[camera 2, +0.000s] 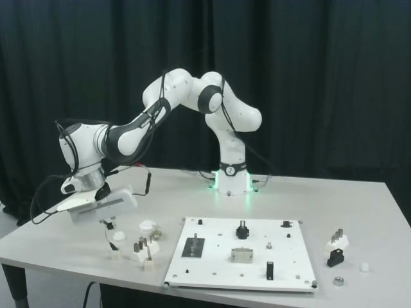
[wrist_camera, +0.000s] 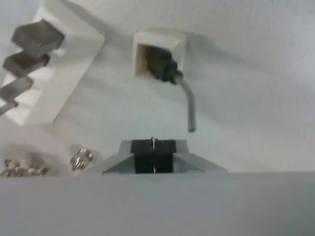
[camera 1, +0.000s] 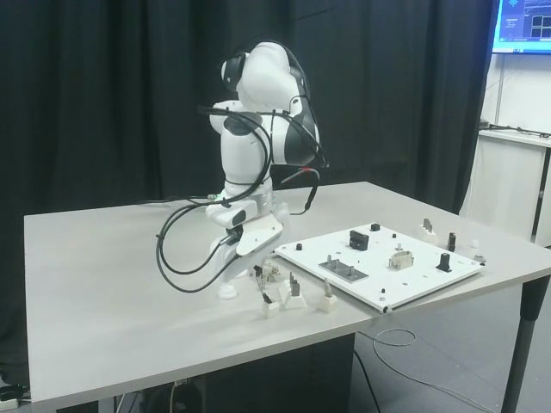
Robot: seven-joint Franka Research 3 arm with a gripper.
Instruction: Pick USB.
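Just ahead of the jaws (wrist_camera: 153, 156) in your wrist view, you have the USB plug (wrist_camera: 161, 65), a black connector seated in a small white holder (wrist_camera: 160, 53) that stands on the grey desk (wrist_camera: 246, 98). Its short grey cable (wrist_camera: 189, 105) curls out of the holder toward the jaws and ends free, short of them and slightly to one side. You can see the jaws pressed together, the two black pads meeting along a thin seam with nothing between them, so they hold nothing and sit above the desk, apart from the plug. Off to one side of the holder, you will find a longer white block (wrist_camera: 49, 73) carrying a row of grey pieces. Nearer the jaws on that same side, small metal parts (wrist_camera: 81, 158) lie on the desk. In the second room view, the jaws (camera 2: 106, 222) hang low over the near corner of the desk, above the cluster of small white holders (camera 2: 144, 247). Beside that cluster, away from the jaws, lies the white board (camera 2: 244, 256) with its black and grey fittings. Beyond the board's far edge, well apart from the jaws, you have a few more small parts (camera 2: 337, 247). The white arm (camera 2: 128, 138) reaches out from its green-lit base (camera 2: 231, 183) at the back of the desk.
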